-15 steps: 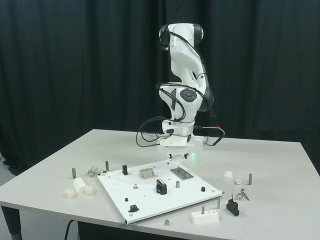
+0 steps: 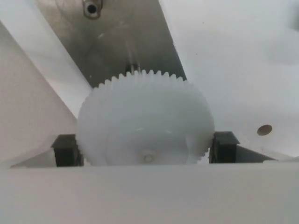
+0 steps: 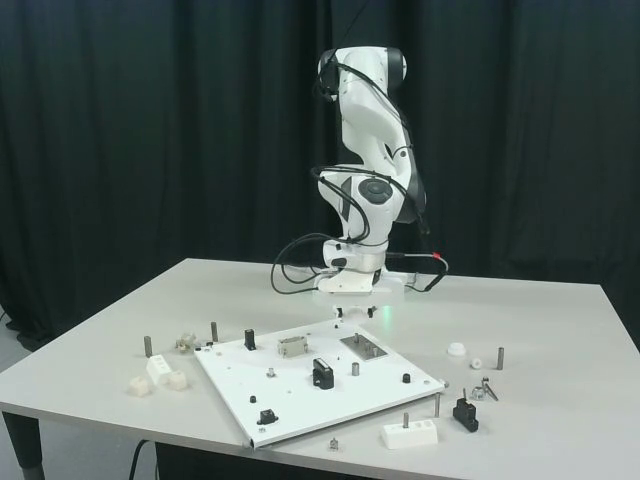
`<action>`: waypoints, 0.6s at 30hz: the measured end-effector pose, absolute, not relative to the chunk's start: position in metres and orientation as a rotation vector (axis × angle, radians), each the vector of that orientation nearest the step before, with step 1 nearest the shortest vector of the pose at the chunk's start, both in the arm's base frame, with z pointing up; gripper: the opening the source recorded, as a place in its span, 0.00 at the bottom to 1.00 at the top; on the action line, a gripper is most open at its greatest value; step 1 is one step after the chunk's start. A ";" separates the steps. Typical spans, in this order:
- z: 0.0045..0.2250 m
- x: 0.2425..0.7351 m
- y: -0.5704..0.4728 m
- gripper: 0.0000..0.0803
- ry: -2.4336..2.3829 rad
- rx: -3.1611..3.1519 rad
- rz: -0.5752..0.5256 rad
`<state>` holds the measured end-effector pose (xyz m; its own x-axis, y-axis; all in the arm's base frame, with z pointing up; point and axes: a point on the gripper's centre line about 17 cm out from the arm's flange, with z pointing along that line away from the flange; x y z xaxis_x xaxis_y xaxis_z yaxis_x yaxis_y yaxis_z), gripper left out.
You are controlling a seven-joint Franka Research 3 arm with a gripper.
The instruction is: Place large gear.
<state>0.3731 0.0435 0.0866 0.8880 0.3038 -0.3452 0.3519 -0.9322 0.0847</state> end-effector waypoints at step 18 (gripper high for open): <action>0.086 0.378 0.042 0.74 0.501 2.919 -0.476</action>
